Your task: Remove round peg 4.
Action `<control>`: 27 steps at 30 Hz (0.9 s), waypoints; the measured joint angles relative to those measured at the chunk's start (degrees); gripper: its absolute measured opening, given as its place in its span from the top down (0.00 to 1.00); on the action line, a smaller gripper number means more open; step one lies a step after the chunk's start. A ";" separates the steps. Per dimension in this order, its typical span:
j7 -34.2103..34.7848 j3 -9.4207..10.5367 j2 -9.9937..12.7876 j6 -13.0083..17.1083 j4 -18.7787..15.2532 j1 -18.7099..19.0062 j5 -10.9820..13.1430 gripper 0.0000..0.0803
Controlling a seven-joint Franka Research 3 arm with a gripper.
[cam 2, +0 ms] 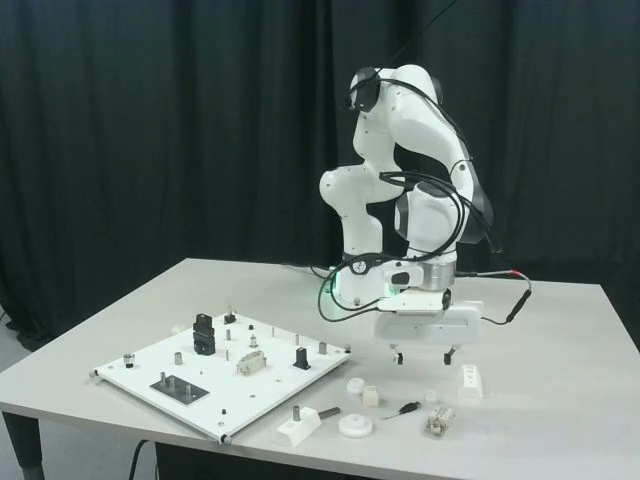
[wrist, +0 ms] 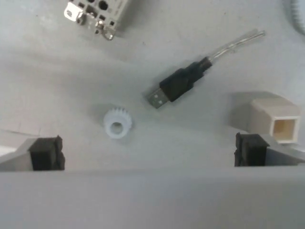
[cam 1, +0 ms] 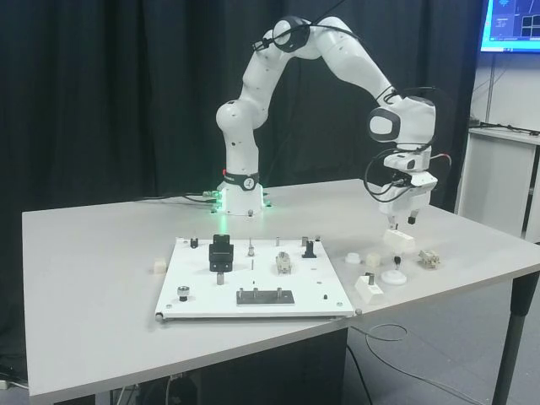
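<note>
On the grey desk lies a black USB plug with its cable, near a small white gear. A hollow square block stands just beside them, and a metal connector lies farther off. A white assembly board sits well apart from these pieces.

White rounded arm, black cables, green-lit base, black fingertip pads

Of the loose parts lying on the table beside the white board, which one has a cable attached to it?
The black USB plug: a cable runs from its back. The small white gear beside it and the metal connector have none.
</note>
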 joint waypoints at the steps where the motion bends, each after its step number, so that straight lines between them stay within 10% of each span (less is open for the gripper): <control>1: -0.11 -0.09 -0.02 0.00 0.00 -0.03 0.00 0.00; 27: -1.12 -1.74 -0.43 0.22 0.05 -2.56 0.00 0.00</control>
